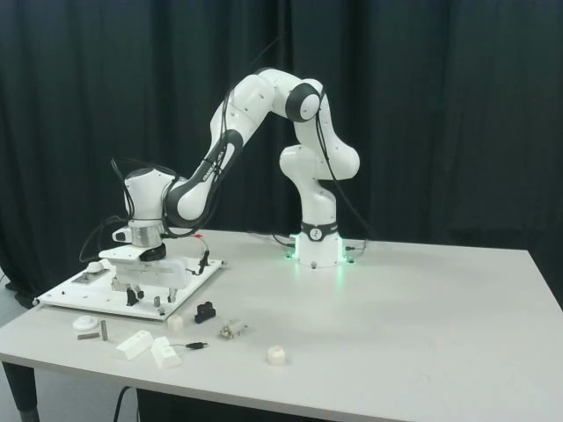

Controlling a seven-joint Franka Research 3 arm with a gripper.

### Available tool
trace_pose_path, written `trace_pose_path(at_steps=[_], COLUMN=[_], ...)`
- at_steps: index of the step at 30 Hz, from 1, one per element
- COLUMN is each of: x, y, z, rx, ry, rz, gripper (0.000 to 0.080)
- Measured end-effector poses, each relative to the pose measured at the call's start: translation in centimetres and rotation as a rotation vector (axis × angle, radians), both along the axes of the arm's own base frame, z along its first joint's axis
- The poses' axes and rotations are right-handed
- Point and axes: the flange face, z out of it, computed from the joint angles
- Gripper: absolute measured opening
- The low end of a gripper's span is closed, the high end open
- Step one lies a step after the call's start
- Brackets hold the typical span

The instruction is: Remove square peg 4.

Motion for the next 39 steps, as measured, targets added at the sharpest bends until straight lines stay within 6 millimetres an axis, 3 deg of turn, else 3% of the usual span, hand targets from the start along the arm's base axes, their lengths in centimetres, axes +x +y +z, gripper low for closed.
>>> trace_pose_path(at_steps=[27,28,33,34,38,39], x=[-0.15,-0.2,-0.44,-0.49,-0.65,-0.67], y=[0.42,0.42,0.4,0.4,0.39,0.39], z=[-0.52,-0.56,-0.76,-0.8,-0.96,-1.0], rx=[-0.018,-0.018,-0.023,-0.024,-0.027,-0.027], ry=[-0.026,-0.026,-0.025,-0.025,-0.024,-0.023], rz=[0.015,0.015,0.013,0.013,0.015,0.015], gripper=[0.08,0.0678,0.0678,0.0516,0.0516,0.0358])
